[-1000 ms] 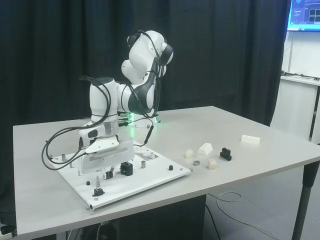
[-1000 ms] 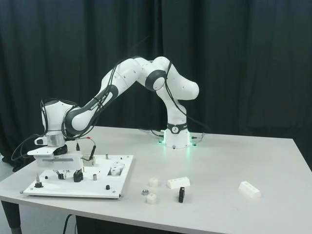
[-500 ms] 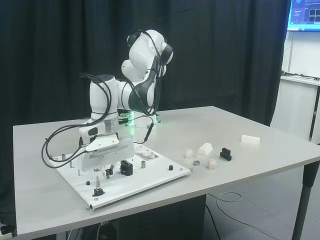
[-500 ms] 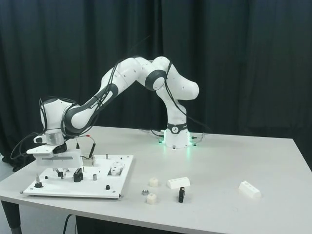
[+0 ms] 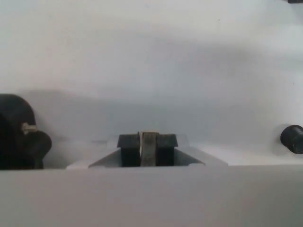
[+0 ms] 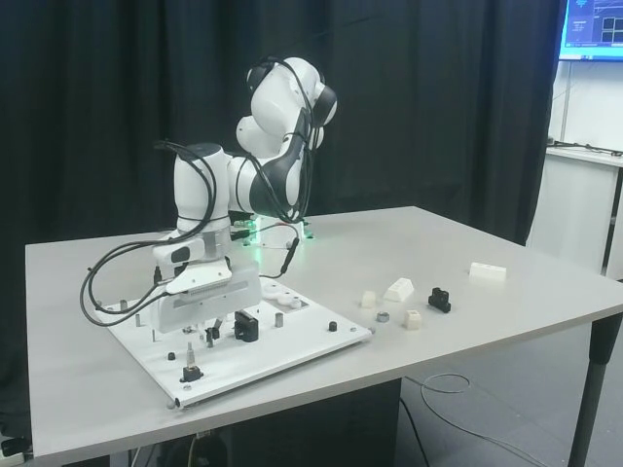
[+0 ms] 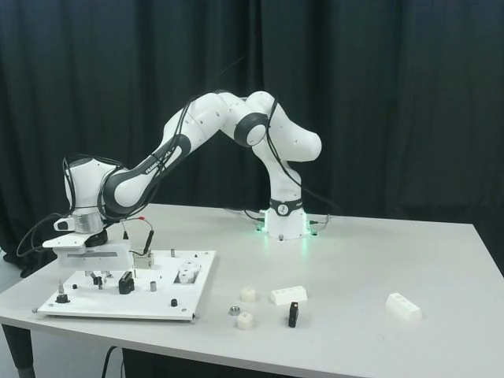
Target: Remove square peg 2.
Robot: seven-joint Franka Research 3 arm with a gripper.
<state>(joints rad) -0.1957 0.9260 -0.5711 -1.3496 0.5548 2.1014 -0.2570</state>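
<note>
In the wrist view my gripper (image 5: 148, 156) is shut on a thin grey square peg (image 5: 148, 144), which stands upright between the two black fingertips (image 5: 129, 150). The white assembly board (image 5: 151, 71) lies below it. From the first room view the gripper (image 6: 209, 334) hangs a little above the near left part of the board (image 6: 302, 345), and the peg is too small to make out there. The second room view shows the gripper (image 7: 96, 276) over the board's (image 7: 189, 303) left end.
A black block (image 6: 245, 327) stands on the board just right of the gripper, with small black knobs (image 5: 292, 138) and pins nearby. Several white blocks (image 6: 399, 289) and a black piece (image 6: 439, 299) lie loose on the grey table (image 6: 467, 243) to the right.
The hand has risen steadily from the board over the last second, staying above the same spot.
</note>
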